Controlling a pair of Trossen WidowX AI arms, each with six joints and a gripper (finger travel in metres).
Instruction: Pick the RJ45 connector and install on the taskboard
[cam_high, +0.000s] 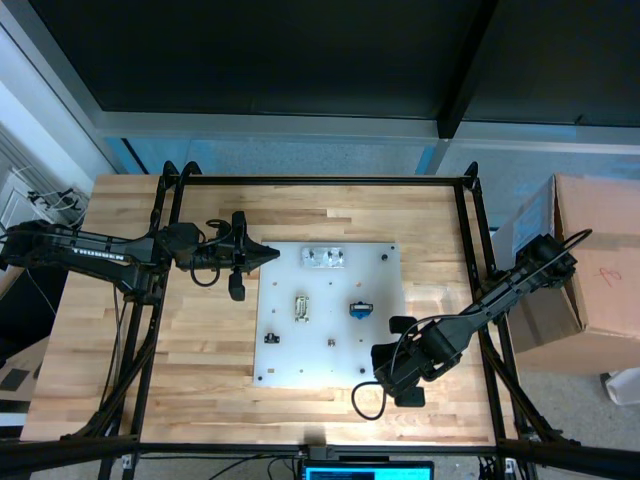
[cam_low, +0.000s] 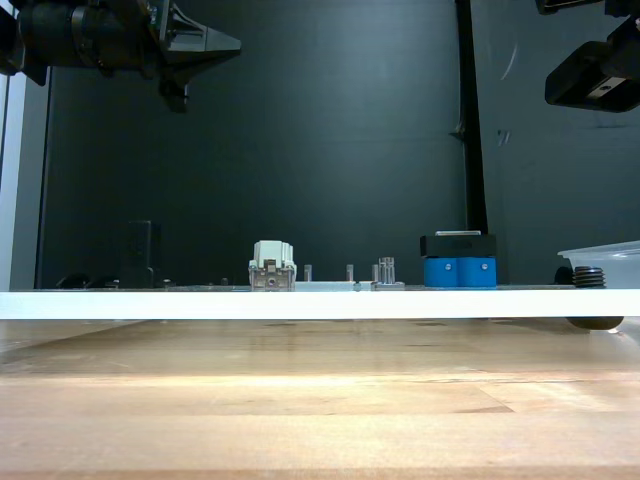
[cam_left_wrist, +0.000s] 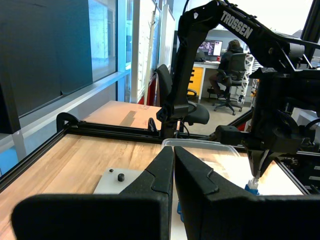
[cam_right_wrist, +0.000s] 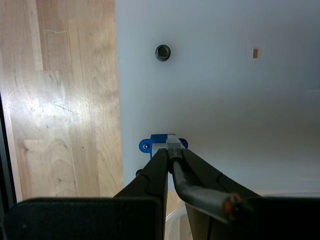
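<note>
My right gripper (cam_right_wrist: 172, 152) is shut on the RJ45 connector (cam_right_wrist: 173, 143), a clear plug on a grey cable that runs back between the fingers. The plug is held over the blue socket mount (cam_right_wrist: 161, 142) on the white taskboard (cam_right_wrist: 225, 100). In the left wrist view the plug (cam_left_wrist: 254, 183) hangs from the right gripper (cam_left_wrist: 259, 167) just above the blue mount (cam_left_wrist: 248, 189); whether they touch I cannot tell. My left gripper (cam_high: 270, 255) hovers raised over the board's left edge, shut with nothing in it, and the fingers (cam_left_wrist: 187, 172) press together. In the high view the right gripper (cam_high: 392, 372) is above the board's near right corner.
The board (cam_high: 290, 360) also carries a beige connector block (cam_high: 300, 308), a clear part (cam_high: 323, 257) and small black fittings (cam_high: 272, 338). A cardboard box (cam_high: 590, 270) stands off the table's right edge. A clear plastic tray (cam_left_wrist: 200, 145) lies beyond the board. A black frame (cam_high: 320, 180) rims the table.
</note>
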